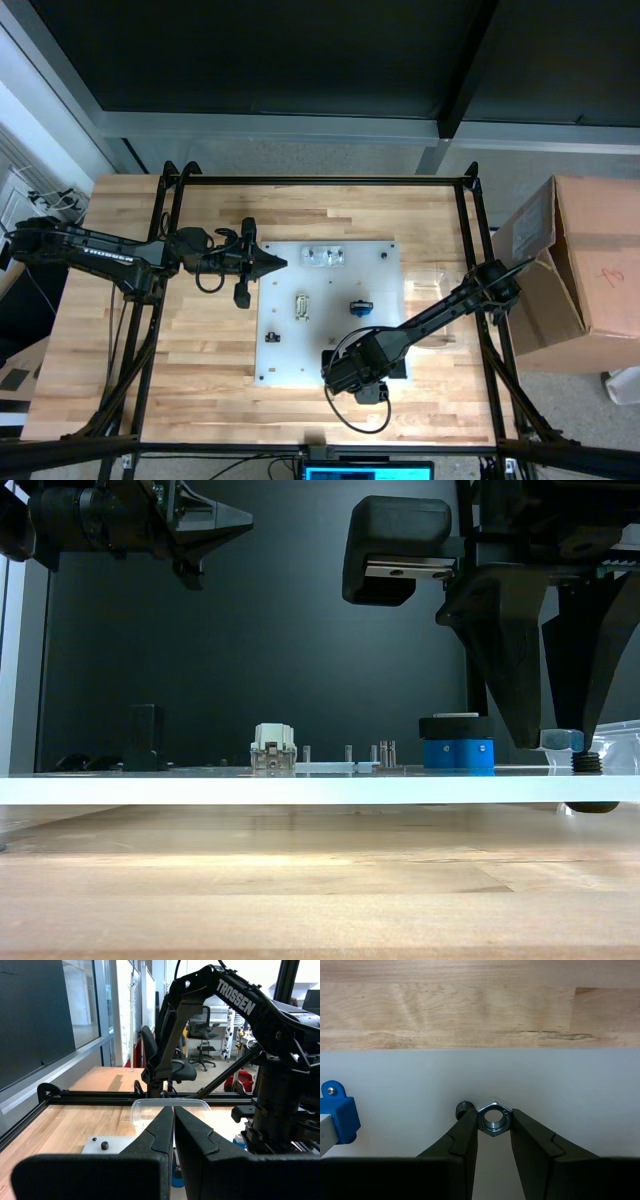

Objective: Pick the M12 nut and place it on its threads and fasten

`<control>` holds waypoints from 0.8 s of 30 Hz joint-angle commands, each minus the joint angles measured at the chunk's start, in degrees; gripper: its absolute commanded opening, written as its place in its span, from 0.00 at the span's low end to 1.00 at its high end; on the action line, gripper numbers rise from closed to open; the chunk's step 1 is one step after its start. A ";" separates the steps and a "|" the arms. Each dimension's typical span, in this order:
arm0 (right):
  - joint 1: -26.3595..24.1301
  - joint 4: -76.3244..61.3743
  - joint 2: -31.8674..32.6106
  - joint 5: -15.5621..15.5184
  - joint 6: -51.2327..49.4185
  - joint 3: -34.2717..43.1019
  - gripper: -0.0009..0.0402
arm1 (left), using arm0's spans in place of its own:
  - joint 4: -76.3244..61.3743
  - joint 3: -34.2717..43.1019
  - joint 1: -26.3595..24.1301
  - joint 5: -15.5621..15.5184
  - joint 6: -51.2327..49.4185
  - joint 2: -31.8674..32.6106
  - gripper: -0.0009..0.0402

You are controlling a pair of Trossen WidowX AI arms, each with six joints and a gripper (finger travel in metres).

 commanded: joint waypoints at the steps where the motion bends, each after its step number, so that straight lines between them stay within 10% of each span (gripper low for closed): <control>1: -0.07 0.63 0.87 -0.02 0.31 -0.39 0.02 | 0.02 0.02 0.02 0.00 0.00 0.00 0.02; 24: -0.44 1.68 1.22 -0.02 0.50 -0.52 0.02 | 0.02 0.02 0.02 0.00 0.00 0.00 0.02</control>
